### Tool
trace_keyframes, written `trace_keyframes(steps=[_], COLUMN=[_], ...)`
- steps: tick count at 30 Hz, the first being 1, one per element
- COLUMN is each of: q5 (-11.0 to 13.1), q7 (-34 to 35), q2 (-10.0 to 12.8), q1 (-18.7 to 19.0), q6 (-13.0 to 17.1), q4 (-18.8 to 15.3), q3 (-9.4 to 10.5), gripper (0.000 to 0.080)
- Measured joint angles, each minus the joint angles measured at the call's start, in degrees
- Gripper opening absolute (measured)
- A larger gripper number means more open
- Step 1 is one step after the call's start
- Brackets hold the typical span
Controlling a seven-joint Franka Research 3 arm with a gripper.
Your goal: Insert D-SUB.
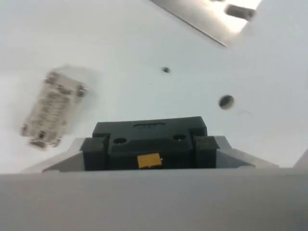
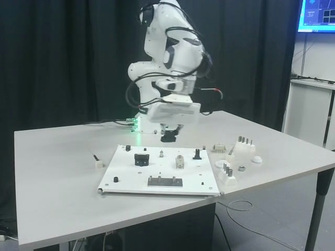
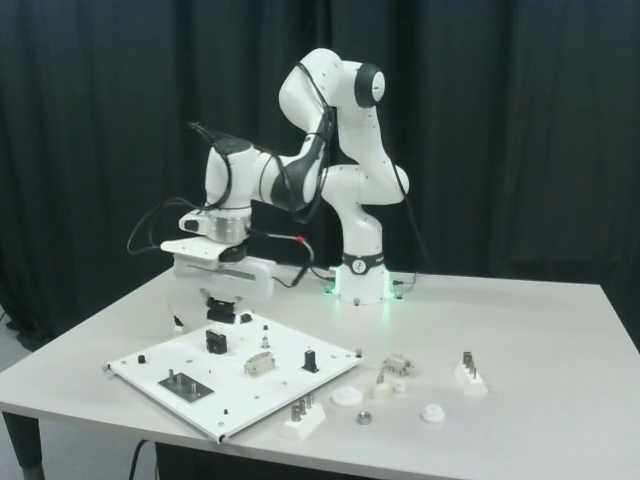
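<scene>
A white Franka arm [image 3: 330, 170] stands bolted on a grey table [image 2: 57, 172] before a black curtain, with a green light glowing at its base. The arm reaches out so that its gripper [image 2: 168, 137] hangs above the far edge of a white square board [image 2: 159, 180] lying flat on the table. The gripper's fingers [image 1: 94, 153] are closed on a black D-SUB connector [image 1: 150, 139], one finger pressed against each end, and the connector is held in the air, clear of the board. In the wrist view the connector fills the centre, with two small round holes on its face. At about ten o'clock from it in that view lies a pale D-SUB socket [image 1: 50, 108], mounted on the board's white surface, well apart from the held connector. In the first room view the same socket [image 2: 179, 161] sits near the board's middle, at roughly five o'clock from the gripper. A black block [image 2: 141, 159] stands at nine o'clock from the socket, a small black upright part [image 2: 197, 153] at two o'clock, and a grey metal plate [image 2: 164, 181] with pegs at seven o'clock, near the board's front edge. Off the board, to its three o'clock side, several small white holders [image 2: 244, 147] with grey pins rest on the table.
</scene>
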Motion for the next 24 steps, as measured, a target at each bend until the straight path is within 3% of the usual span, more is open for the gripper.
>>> trace_keyframes(steps=[7, 13, 20, 24], q5=[3.06, 7.23, 12.72, 14.35], q7=[0.0, 0.26, 0.42, 0.41], q2=[-1.96, -3.07, -3.75, -4.09], q1=[-0.64, -0.75, -0.76, -0.76], q6=[5.04, 9.47, 12.31, 12.93], q4=[-4.81, -8.62, -11.97, -13.24], q3=[-3.0, -5.77, -8.42, -9.32], gripper=[0.0381, 0.0381, 0.0381, 0.0381])
